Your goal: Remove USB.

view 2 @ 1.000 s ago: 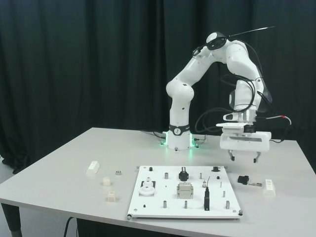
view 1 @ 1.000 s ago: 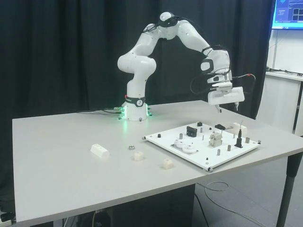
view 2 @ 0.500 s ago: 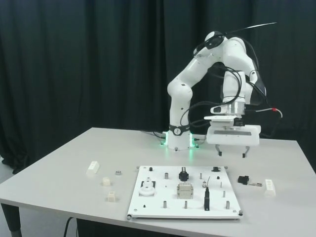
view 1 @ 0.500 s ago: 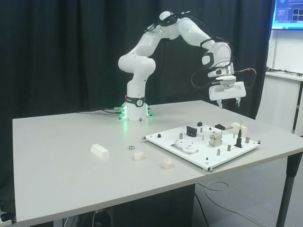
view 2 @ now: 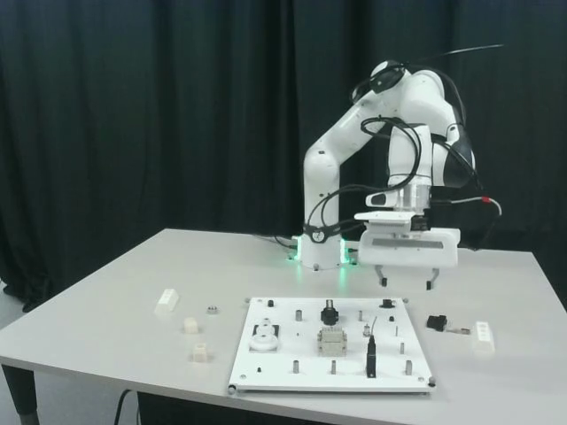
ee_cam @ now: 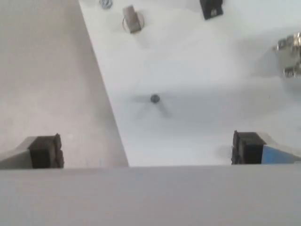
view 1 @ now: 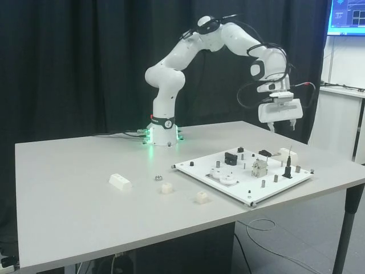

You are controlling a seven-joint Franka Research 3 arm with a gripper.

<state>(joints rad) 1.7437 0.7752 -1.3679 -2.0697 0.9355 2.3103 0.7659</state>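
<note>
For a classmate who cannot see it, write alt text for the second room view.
A white robot arm holds its open gripper in the air above the far edge of a white board studded with small parts, on a grey table. Small white blocks lie beside the board.

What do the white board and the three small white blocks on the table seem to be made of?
White board: looks like a rigid matt sheet, perhaps plastic or painted metal; thin, flat, with crisp edges. Small white blocks: probably matt plastic, judging by their plain moulded shapes. Neither is certain.
</note>
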